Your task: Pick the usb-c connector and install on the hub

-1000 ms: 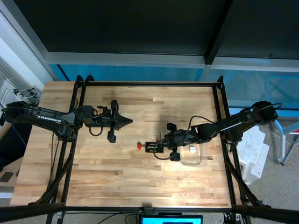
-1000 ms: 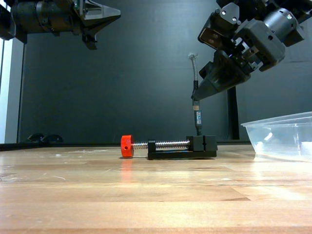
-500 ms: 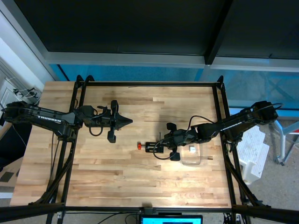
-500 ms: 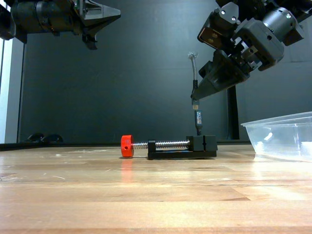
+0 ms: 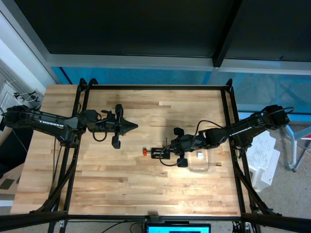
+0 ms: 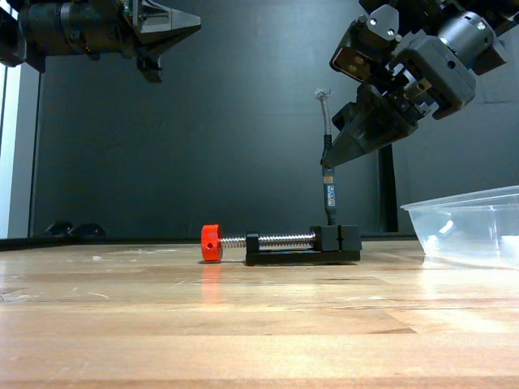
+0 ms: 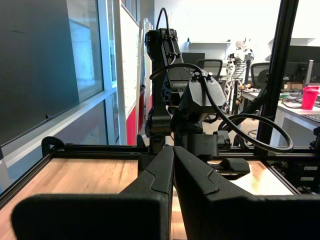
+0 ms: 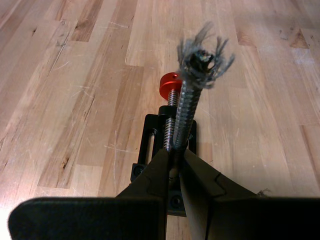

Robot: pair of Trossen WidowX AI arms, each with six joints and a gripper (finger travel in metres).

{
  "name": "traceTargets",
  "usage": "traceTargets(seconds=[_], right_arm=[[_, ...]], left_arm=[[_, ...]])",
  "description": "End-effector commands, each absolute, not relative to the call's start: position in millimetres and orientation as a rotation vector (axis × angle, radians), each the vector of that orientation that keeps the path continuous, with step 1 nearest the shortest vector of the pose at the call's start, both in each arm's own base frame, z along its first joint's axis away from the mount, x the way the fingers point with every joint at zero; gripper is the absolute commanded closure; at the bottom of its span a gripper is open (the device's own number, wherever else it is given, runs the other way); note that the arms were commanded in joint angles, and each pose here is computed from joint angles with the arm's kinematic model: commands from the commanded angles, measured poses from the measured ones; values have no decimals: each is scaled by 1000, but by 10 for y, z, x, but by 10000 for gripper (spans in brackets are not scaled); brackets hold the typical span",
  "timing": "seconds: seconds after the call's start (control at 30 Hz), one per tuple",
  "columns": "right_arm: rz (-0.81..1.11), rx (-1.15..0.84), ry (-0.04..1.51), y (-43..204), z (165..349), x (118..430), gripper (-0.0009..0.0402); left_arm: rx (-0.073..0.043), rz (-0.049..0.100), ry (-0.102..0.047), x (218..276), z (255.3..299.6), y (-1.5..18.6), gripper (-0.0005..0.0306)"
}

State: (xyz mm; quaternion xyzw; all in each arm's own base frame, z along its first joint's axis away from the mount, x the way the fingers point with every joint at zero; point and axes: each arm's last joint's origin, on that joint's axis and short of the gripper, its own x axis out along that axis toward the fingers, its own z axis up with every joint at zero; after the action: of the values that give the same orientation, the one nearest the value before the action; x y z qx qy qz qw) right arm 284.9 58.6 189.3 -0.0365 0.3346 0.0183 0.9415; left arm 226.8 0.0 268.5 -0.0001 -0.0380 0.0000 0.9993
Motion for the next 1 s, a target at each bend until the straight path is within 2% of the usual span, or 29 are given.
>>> traceTargets(seconds=[0.03, 0.77, 1.0], right_arm=[[38, -75, 686, 587, 1888, 2845, 393], [21, -48, 694, 586, 1878, 2837, 393], [19, -54, 726, 590, 1778, 2857, 393]], left_arm=[[0, 0, -76, 2268, 2686, 0, 300], [0, 0, -76, 2269, 2685, 0, 300], [0, 0, -76, 2269, 2685, 0, 300]])
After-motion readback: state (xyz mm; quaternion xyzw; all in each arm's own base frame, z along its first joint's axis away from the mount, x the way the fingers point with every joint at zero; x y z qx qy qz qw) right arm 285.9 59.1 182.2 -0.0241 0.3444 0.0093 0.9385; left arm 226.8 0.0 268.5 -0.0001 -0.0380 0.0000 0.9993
